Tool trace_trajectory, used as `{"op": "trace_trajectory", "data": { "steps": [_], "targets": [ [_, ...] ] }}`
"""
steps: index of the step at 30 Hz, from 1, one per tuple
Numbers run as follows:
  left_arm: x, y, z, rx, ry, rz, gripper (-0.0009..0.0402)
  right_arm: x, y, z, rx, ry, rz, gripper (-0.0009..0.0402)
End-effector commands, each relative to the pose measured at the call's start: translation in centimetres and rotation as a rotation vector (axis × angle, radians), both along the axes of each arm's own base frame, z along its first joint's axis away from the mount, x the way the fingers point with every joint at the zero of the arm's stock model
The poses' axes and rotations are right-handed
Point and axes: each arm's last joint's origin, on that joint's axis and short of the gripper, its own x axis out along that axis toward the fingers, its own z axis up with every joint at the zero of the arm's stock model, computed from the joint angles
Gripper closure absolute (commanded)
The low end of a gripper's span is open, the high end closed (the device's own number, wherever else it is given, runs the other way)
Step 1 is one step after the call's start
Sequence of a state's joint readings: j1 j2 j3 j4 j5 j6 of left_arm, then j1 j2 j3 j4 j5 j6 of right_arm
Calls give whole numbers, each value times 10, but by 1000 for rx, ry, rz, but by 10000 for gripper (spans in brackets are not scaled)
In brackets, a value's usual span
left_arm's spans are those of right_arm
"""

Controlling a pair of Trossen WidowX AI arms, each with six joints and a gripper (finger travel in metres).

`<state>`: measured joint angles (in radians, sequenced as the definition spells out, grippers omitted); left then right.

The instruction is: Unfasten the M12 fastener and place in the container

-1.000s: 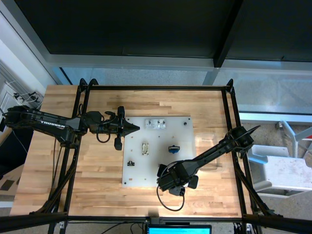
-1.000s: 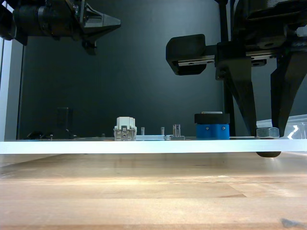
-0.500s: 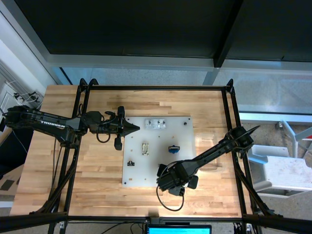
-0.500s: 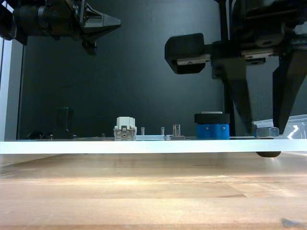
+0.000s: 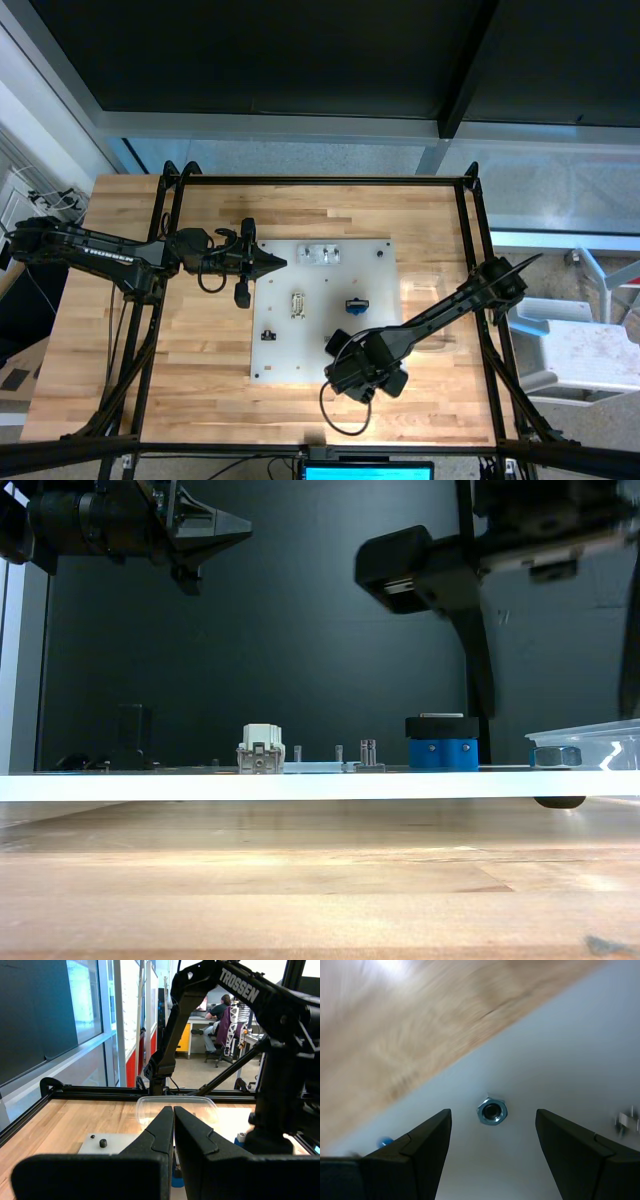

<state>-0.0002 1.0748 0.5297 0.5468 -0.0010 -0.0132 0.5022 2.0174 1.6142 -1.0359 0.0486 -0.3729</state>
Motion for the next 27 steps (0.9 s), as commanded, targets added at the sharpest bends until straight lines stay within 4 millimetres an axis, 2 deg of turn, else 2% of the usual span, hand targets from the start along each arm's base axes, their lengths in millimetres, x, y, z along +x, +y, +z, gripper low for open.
{"op": "trace_trajectory", "data": {
  "steps": [1, 4, 6, 9, 13, 16, 18, 27],
  "targets": [
    [0, 0, 0, 0, 0, 0, 393, -3, -1, 10, 65, -12, -351, 166],
    [0, 0, 0, 0, 0, 0, 393, -6, -1, 17, 121, -10, -599, 193],
    [0, 0, 0, 0, 0, 0, 393, -10, 1, 19, 160, 15, -660, 223],
    [0, 0, 0, 0, 0, 0, 393, -15, 4, 19, 172, 27, -739, 287],
    [0, 0, 0, 0, 0, 0, 393, -17, 6, 17, 193, 56, -804, 399],
    [0, 0, 0, 0, 0, 0, 393, -17, 6, 16, 199, 54, -825, 384],
    [0, 0, 0, 0, 0, 0, 393, -17, 6, 12, 209, 50, -839, 395],
    [0, 0, 0, 0, 0, 0, 393, -19, 4, -16, 248, 36, -883, 394]
  ]
}}
